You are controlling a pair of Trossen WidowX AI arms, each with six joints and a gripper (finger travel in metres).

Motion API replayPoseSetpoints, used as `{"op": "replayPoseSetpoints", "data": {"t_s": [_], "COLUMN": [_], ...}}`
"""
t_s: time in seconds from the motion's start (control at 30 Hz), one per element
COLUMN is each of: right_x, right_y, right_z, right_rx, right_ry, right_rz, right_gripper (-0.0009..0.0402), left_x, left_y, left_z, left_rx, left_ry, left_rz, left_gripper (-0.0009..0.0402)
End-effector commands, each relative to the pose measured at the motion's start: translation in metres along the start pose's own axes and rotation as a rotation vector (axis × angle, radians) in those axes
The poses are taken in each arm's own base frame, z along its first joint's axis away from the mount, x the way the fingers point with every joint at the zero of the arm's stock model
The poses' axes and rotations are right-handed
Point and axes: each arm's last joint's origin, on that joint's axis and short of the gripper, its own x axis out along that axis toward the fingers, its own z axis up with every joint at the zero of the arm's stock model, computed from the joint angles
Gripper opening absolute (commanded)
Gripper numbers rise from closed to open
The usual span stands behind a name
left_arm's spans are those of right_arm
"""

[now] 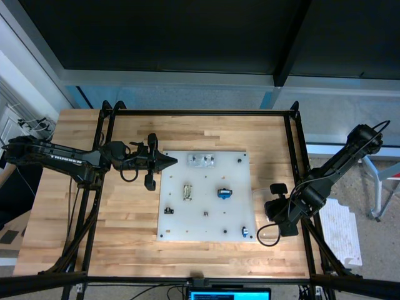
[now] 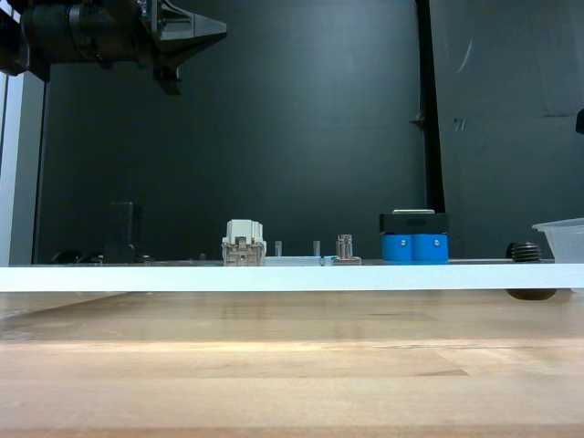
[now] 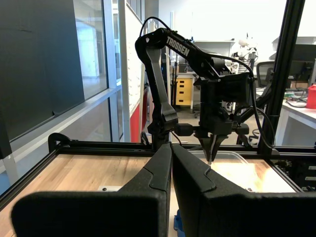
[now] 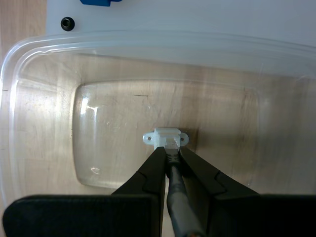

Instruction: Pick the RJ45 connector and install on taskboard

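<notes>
The RJ45 connector (image 4: 165,138), a small pale plug with a dark cable behind it, sits low inside the clear tray (image 4: 29,98). My right gripper (image 4: 170,150) is shut on it just behind the plug body. Seen from above, the right gripper (image 1: 279,211) points down beside the right edge of the white taskboard (image 1: 187,219). My left gripper (image 1: 170,161) hovers high over the board's far left edge, shut and holding nothing; the low view shows this gripper (image 2: 208,35) well above the board (image 2: 274,276).
The board carries a cream socket (image 1: 186,192), a blue fitting (image 1: 224,193), a silver block (image 1: 202,160) and a small blue fitting (image 1: 245,232). A black frame (image 1: 200,113) rings the wooden table. The tray's rim (image 2: 561,239) stands right of the board.
</notes>
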Motion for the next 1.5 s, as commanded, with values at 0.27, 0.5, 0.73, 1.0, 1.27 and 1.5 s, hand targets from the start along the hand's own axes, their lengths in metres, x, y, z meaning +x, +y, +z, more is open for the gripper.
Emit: {"op": "replayPoseSetpoints", "data": {"t_s": [0.27,0.5,0.73,1.0,1.27,1.5], "right_x": [-0.024,-0.03,-0.028,-0.021,-0.015,-0.01], "right_y": [0.006,0.02,0.04,0.053,0.053,0.053], "right_z": [0.015,0.036,0.062,0.088,0.102,0.105], "right_rx": [0.005,0.022,0.044,0.059,0.076,0.078], "right_ry": [-0.029,-0.038,-0.035,-0.035,-0.034,-0.036], "right_rz": [0.02,0.028,0.025,0.01,-0.002,-0.003], "right_gripper": [0.0002,0.0002,0.0002,0.0002,0.0002,0.0002], "left_x": [0.0,0.0,0.0,0.0,0.0,0.0], "left_y": [0.0,0.0,0.0,0.0,0.0,0.0], "left_z": [0.0,0.0,0.0,0.0,0.0,0.0], "left_rx": [0.0,0.0,0.0,0.0,0.0,0.0], "left_ry": [0.0,0.0,0.0,0.0,0.0,0.0], "left_rz": [0.0,0.0,0.0,0.0,0.0,0.0], "left_gripper": [0.0,0.0,0.0,0.0,0.0,0.0]}}
